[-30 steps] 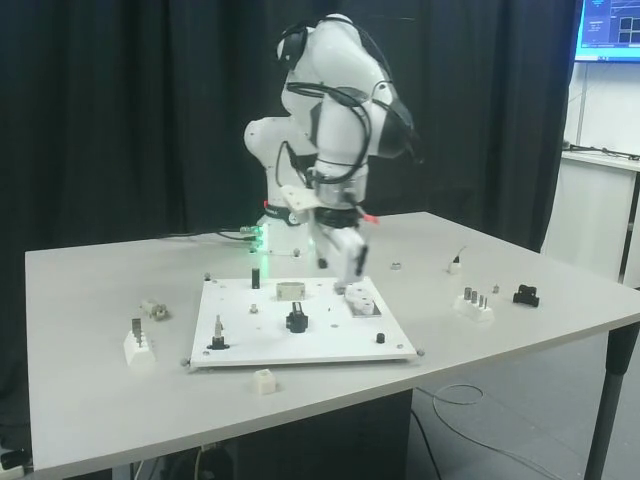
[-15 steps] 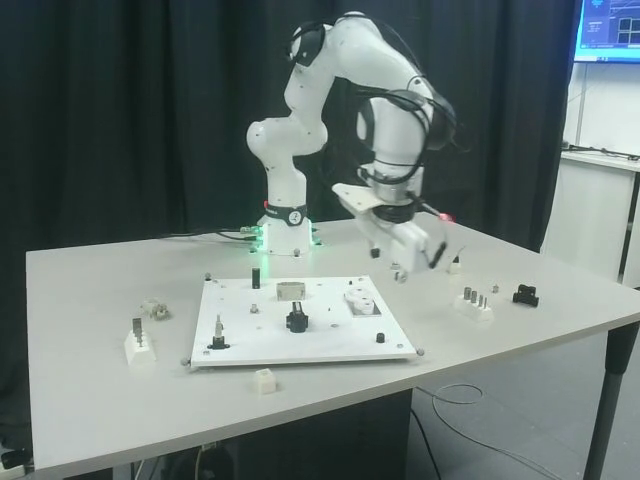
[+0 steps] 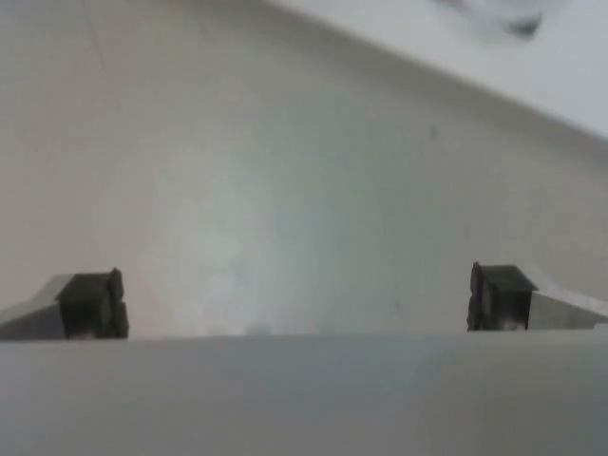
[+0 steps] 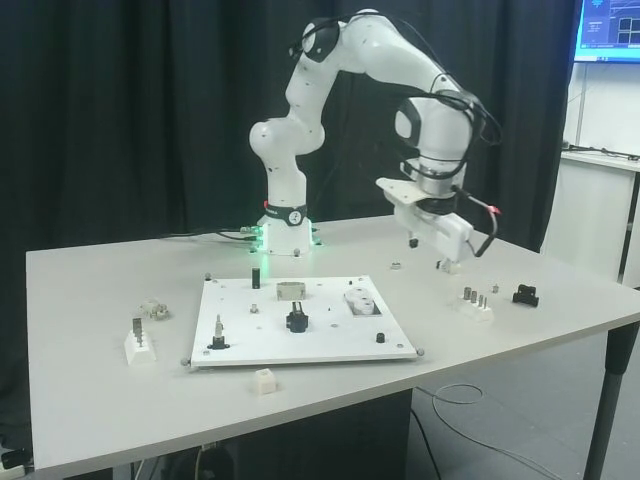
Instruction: Pick USB.
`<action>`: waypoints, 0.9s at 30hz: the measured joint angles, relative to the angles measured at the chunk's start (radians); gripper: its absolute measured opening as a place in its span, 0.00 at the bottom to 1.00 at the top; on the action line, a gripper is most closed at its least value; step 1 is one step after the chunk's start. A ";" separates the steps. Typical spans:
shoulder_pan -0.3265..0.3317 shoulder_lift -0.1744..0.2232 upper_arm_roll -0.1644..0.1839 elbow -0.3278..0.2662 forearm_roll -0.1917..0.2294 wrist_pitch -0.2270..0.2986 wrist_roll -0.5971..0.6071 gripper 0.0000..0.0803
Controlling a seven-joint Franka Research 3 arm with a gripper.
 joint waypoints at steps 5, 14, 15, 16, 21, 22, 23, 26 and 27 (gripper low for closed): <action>0.065 -0.020 0.000 -0.035 0.005 0.022 0.045 1.00; 0.180 -0.048 -0.001 -0.088 0.010 0.059 0.096 1.00; 0.192 -0.050 -0.001 -0.092 0.010 0.060 0.096 1.00; 0.204 -0.052 -0.001 -0.096 0.010 0.061 0.096 1.00; 0.263 -0.061 -0.001 -0.112 0.010 0.061 0.074 1.00; 0.275 -0.063 -0.001 -0.114 0.010 0.061 0.058 1.00; 0.287 -0.064 -0.001 -0.117 0.010 0.061 0.040 1.00; 0.319 -0.069 0.000 -0.127 0.010 0.061 -0.013 1.00; 0.328 -0.070 0.000 -0.129 0.010 0.061 -0.029 1.00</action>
